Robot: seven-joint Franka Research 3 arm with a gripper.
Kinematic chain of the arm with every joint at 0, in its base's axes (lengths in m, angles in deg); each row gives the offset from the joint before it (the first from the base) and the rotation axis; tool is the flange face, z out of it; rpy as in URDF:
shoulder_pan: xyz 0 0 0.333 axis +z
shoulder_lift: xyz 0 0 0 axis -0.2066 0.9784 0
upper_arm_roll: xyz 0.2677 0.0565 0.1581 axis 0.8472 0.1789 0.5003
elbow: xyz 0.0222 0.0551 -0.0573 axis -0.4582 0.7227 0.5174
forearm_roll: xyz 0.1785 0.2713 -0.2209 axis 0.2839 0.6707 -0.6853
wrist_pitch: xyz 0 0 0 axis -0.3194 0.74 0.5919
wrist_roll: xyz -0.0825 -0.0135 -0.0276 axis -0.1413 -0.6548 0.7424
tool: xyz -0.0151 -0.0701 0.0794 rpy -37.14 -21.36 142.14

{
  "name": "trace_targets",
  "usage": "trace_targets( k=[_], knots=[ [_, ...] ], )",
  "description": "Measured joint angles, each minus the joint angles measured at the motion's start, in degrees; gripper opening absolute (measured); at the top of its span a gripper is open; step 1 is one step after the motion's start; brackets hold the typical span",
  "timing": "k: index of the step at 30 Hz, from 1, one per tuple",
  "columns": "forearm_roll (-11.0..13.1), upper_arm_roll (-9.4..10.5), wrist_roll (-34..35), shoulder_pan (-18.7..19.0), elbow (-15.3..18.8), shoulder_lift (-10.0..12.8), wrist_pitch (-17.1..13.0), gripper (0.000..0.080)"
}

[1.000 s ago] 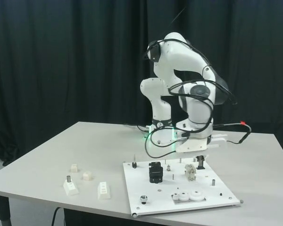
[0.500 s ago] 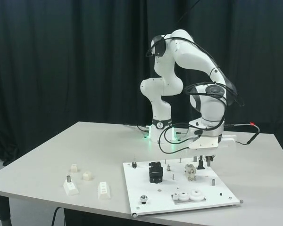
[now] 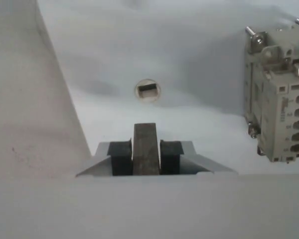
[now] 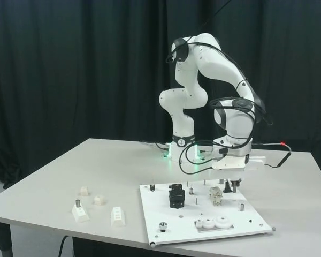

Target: Insert square peg 3.

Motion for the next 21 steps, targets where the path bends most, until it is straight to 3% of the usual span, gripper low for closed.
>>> trace_targets(
  k=[21],
  knots=[
    [-1.1,-0.01,-1.7,1.1,3.4,0.0,-6.0,0.0116]
  ],
)
